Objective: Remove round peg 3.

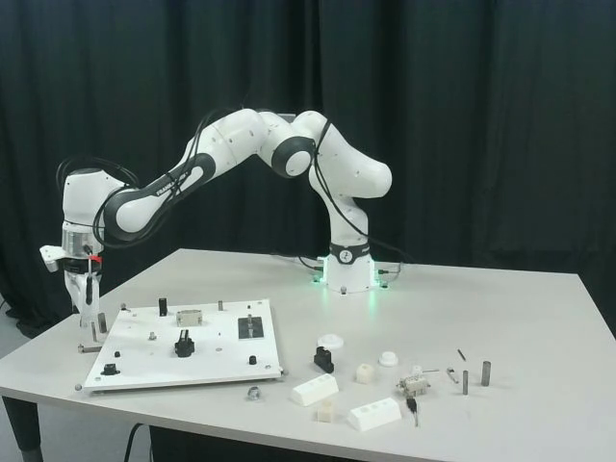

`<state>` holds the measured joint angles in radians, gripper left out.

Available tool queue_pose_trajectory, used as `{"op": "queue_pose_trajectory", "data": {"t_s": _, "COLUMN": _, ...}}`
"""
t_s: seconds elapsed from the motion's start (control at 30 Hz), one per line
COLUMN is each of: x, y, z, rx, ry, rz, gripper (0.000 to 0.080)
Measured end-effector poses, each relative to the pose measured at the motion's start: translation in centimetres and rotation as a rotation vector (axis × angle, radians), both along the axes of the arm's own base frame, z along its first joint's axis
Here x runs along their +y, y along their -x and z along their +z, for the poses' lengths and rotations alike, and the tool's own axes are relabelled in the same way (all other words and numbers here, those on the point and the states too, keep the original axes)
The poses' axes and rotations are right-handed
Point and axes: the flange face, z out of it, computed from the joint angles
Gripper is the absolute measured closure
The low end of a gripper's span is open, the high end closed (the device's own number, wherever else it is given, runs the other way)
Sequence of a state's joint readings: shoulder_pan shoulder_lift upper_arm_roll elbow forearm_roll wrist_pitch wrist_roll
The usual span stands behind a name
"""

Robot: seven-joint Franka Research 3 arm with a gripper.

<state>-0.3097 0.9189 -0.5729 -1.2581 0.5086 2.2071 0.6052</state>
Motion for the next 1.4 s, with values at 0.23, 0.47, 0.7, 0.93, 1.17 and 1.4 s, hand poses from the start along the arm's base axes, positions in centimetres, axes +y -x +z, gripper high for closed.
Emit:
{"op": "queue_pose_trajectory", "data": {"t_s": 0.23, "x": -0.01, "y": -0.01, "z": 0.06, "rx": 0.002, "ry": 0.003, "rz": 0.0, "gripper": 0.0003}}
{"op": "queue_pose_trajectory", "data": {"t_s": 0.47, "x": -0.13, "y": 0.08, "z": 0.13, "rx": 0.002, "ry": 0.005, "rz": -0.01, "gripper": 0.0003}}
{"op": "queue_pose_trajectory", "data": {"t_s": 0.7, "x": -0.21, "y": 0.15, "z": 0.18, "rx": 0.002, "ry": 0.006, "rz": -0.013, "gripper": 0.0003}}
{"op": "queue_pose_trajectory", "data": {"t_s": 0.93, "x": -0.25, "y": 0.17, "z": 0.2, "rx": 0.002, "ry": 0.006, "rz": -0.021, "gripper": 0.0003}}
{"op": "queue_pose_trajectory", "data": {"t_s": 1.17, "x": -0.31, "y": 0.22, "z": 0.24, "rx": 0.002, "ry": 0.007, "rz": -0.022, "gripper": 0.0003}}
{"op": "queue_pose_trajectory", "data": {"t_s": 1.4, "x": -0.33, "y": 0.23, "z": 0.28, "rx": 0.002, "ry": 0.008, "rz": -0.022, "gripper": 0.0003}}
